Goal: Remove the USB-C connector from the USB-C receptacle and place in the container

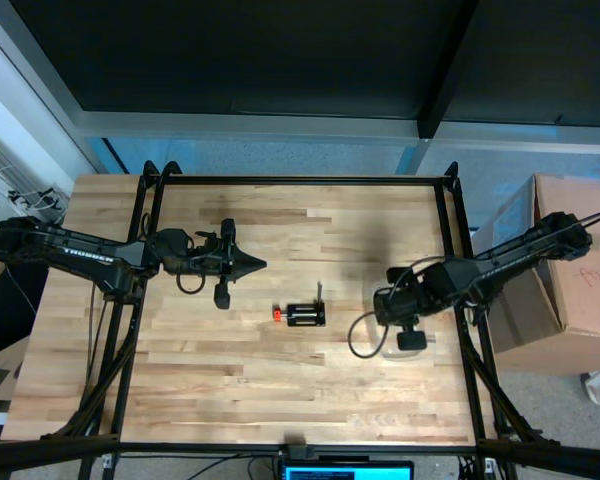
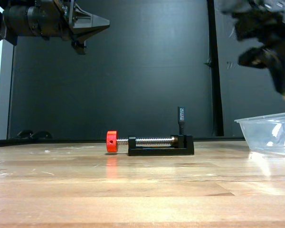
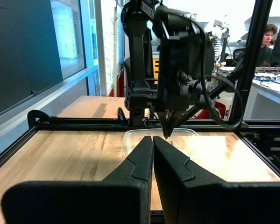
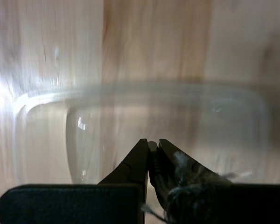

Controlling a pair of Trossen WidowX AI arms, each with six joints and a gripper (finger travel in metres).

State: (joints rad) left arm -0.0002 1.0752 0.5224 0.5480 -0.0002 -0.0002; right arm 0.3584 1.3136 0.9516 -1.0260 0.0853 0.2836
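Note:
My right gripper (image 4: 152,143) is shut on a small dark piece, apparently the USB-C connector (image 4: 152,151), with a frayed cord stub (image 4: 192,176) beside the fingers. It hangs above the clear plastic container (image 4: 130,91), at the table's right side (image 2: 268,129). In the high view the right gripper (image 1: 384,303) points down, right of the clamp. The USB-C receptacle (image 2: 181,115) stands upright in a small black clamp (image 2: 161,145) at mid-table. My left gripper (image 1: 262,265) is shut and empty, held high left of the clamp (image 2: 107,21).
The clamp has a red knob (image 2: 112,141) on its left end. A black metal frame (image 1: 300,181) runs around the table. A cardboard box (image 1: 570,270) stands off the right edge. The right arm's cable (image 1: 360,338) loops over the wood.

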